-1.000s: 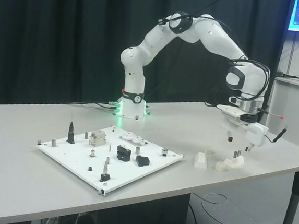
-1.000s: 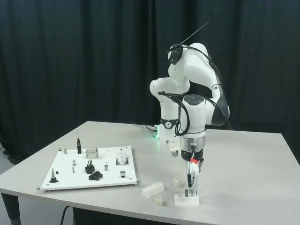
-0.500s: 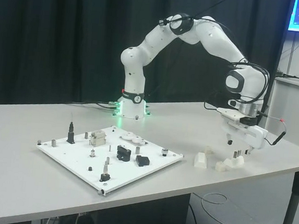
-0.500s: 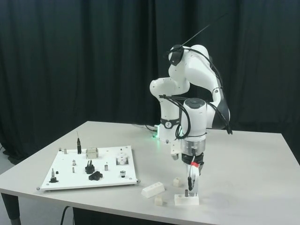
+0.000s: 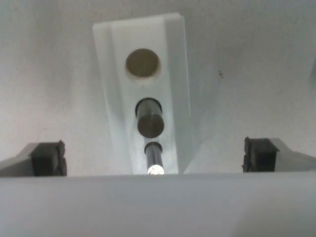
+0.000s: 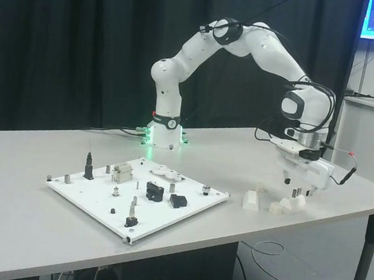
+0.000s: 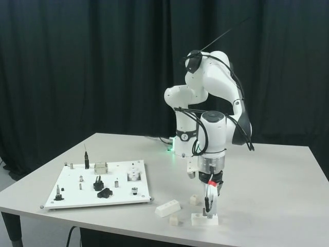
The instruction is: Pick round peg 2.
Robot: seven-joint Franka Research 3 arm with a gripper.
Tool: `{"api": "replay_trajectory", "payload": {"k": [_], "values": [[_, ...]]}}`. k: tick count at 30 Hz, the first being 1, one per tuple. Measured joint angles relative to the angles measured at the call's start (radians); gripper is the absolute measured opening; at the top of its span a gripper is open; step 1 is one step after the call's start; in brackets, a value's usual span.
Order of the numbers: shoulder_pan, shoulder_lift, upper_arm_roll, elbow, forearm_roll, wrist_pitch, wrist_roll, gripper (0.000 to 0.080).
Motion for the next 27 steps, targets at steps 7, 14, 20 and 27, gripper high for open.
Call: {"api": "replay_trajectory", "payload": {"k": [7, 14, 20, 27], "values": [[0.001, 0.006, 0.001, 0.0, 0.004, 0.005, 0.0, 0.08], [0.002, 0.007, 0.003, -0.002, 0.009, 0.004, -0.001, 0.0662], [0.002, 0.008, 0.007, -0.004, 0.018, 0.004, -0.011, 0.0443], [0.002, 0.008, 0.01, -0.01, 0.018, 0.005, -0.014, 0.0283]]}}
